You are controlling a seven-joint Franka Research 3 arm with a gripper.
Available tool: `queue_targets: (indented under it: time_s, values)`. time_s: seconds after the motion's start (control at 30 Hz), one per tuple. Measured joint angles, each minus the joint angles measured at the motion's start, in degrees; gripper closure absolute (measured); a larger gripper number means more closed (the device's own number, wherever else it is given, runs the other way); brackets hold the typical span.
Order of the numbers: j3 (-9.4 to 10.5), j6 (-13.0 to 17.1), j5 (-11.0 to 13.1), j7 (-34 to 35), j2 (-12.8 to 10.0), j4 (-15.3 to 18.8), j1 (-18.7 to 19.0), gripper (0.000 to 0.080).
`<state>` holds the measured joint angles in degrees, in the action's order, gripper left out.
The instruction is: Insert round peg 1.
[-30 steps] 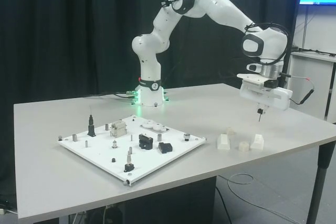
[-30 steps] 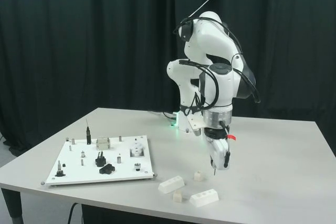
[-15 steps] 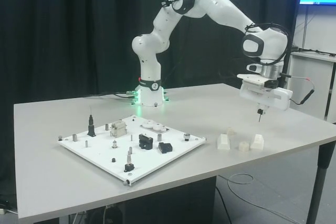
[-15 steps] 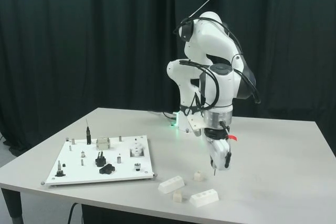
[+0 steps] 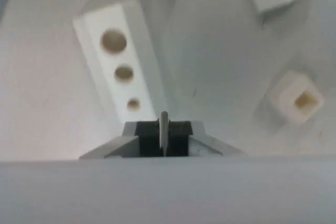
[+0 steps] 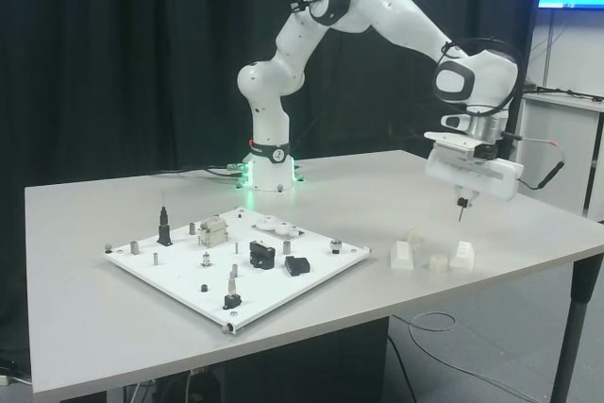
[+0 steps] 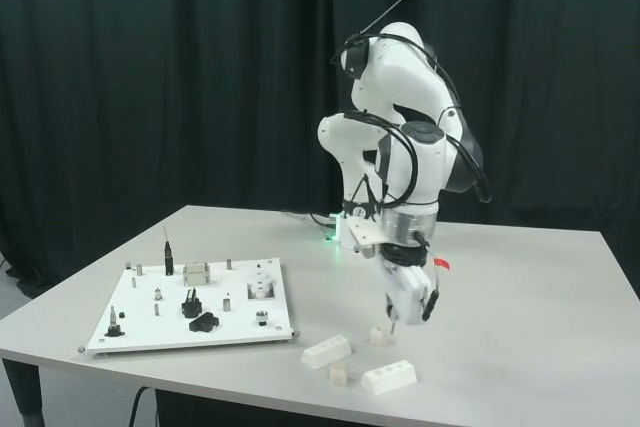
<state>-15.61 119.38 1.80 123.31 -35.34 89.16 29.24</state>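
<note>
Above the white block (image 5: 122, 64) with three round holes, the gripper (image 5: 163, 135) is pinching a thin grey peg (image 5: 163, 129), which is hanging upright, tip downward.

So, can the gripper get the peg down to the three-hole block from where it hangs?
Probably yes. The gripper holds the peg pointing down, just above the three-hole block, and nothing shows between them. The two small blocks lie apart from it.
</note>
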Motion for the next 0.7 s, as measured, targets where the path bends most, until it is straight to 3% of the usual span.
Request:
queue_targets:
  time_s: [0.23, 0.47, 0.57, 0.7]
  values:
    - [-0.88, -0.91, -6.14, -2.24, 0.00, 0.00, -0.57, 0.0772]
    - [-0.12, -2.19, -12.45, -4.07, 0.01, 0.00, -2.93, 0.0772]
    - [1.40, -2.95, -15.29, -4.69, 0.07, 0.00, -5.00, 0.0772]
    - [5.36, -4.27, -19.51, -4.90, 0.31, 0.00, -9.33, 0.0772]
